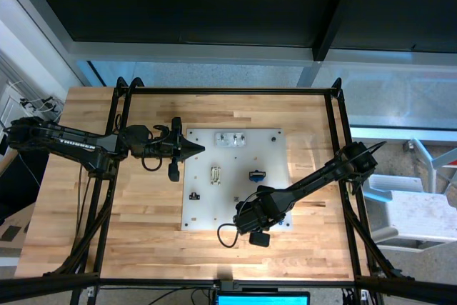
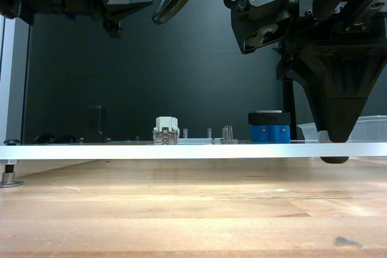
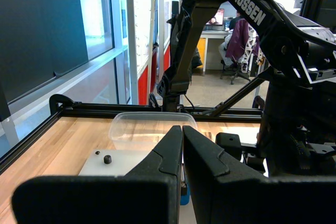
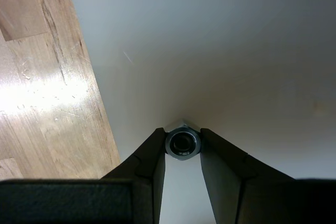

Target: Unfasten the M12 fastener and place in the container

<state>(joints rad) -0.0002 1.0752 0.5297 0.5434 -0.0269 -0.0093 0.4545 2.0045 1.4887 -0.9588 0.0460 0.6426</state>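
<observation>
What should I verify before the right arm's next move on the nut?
1. Right gripper at the near right edge of the board, shut on the M12 nut: ok.
2. M12 nut free of its stud: cannot tell.
3. Container close by the right gripper: ok.
4. Left gripper shut, raised over the board's left edge, out of the way: ok.
</observation>
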